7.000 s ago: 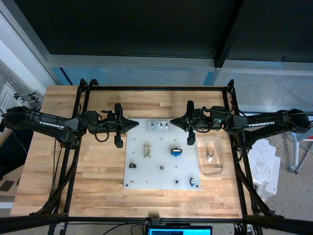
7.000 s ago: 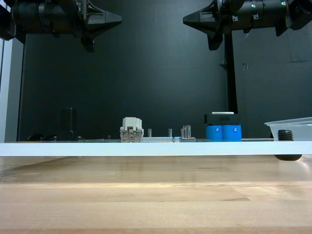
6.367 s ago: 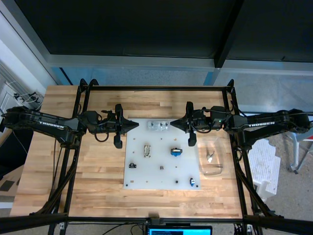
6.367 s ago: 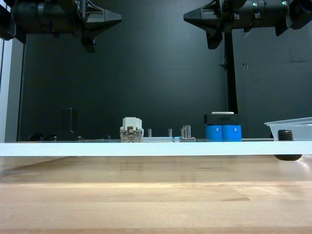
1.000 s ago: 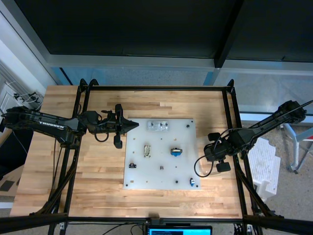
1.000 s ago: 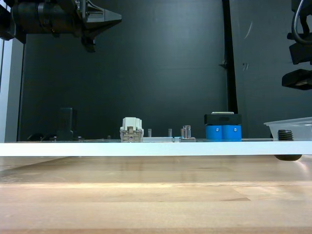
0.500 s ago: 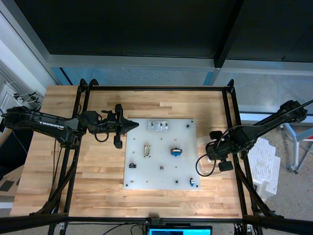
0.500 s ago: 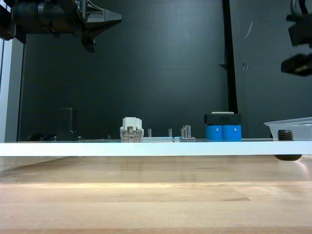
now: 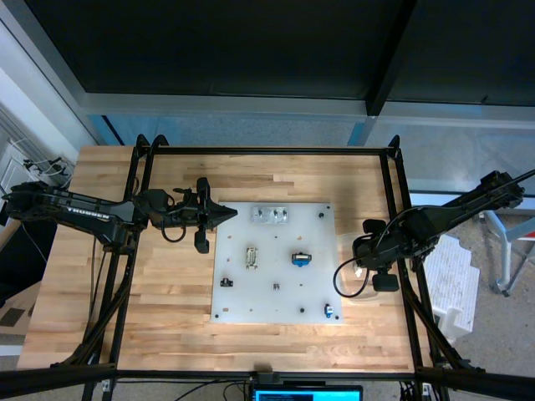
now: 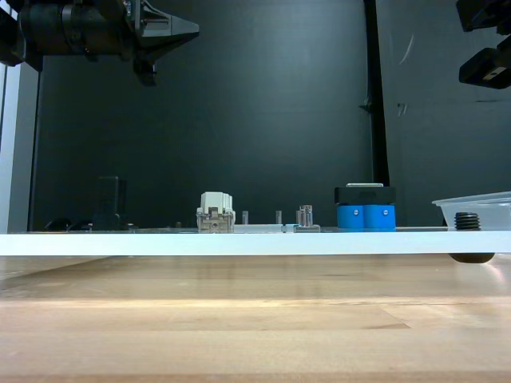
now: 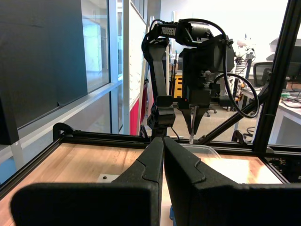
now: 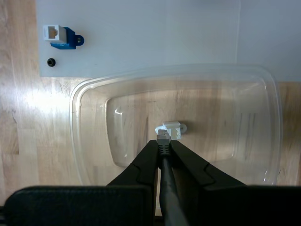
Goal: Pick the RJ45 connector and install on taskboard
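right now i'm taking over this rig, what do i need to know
Left claw: shut, empty, parked high by the taskboard's far-left corner.
Right claw: shut on the RJ45 connector, held over the clear tray beside the board.
Done: connector picked.
Left: carry it across to the board and seat it, probably in the white socket on the blue block at the board's near-right corner. Nothing is plugged in there yet.
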Tool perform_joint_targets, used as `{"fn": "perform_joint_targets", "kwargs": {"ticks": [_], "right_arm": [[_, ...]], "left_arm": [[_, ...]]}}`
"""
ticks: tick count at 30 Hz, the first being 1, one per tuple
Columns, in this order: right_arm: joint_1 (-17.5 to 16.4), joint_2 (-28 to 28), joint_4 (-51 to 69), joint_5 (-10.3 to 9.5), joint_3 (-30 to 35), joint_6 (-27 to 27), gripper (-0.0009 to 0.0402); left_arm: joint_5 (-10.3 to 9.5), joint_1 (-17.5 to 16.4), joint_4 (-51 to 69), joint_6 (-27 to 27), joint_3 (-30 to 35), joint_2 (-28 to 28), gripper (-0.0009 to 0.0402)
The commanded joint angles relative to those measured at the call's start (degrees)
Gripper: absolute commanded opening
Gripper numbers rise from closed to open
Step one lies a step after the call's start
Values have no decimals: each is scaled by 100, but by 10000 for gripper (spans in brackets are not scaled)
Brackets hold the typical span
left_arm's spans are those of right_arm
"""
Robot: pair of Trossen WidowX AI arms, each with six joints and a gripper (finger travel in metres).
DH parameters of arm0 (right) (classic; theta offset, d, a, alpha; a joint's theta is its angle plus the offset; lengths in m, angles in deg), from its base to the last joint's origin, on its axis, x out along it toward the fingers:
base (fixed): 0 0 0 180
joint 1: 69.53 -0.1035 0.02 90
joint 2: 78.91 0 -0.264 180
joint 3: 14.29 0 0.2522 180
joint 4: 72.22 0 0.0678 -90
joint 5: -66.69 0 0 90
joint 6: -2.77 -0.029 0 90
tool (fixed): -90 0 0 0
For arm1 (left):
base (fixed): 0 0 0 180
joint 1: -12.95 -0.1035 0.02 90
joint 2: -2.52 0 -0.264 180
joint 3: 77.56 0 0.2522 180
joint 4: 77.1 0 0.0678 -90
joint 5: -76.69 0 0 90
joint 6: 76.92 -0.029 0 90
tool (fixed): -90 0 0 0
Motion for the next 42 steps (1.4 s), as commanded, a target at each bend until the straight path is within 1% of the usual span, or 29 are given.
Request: {"fn": "perform_joint_targets", "kwargs": {"ticks": [1,3,9,10,16,22,24,34,42], "right_arm": [[-37,192,7,11,105,-162,0],[-96,365,2,11,203,-221,0],[-417,911,-229,22,487,-562,0],[-450,1008,-286,55,533,-621,0],[-597,1565,-581,61,802,-866,0],[-807,2059,-769,63,1078,-966,0],[-848,2175,-796,66,1145,-1056,0],[-957,2592,-1357,42,1200,-1067,0],[-1003,2868,-1318,66,1412,-1049,0]], "left_arm": [[0,0,0,0,2,2,0],[0,0,0,-2,2,2,0],[0,0,0,-2,2,0,0],[0,0,0,-2,2,2,0],[0,0,0,0,2,2,0],[0,0,0,-2,2,0,0],[0,0,0,-2,2,0,0],[0,0,0,-2,2,0,0],[0,0,0,0,2,0,0]]}}
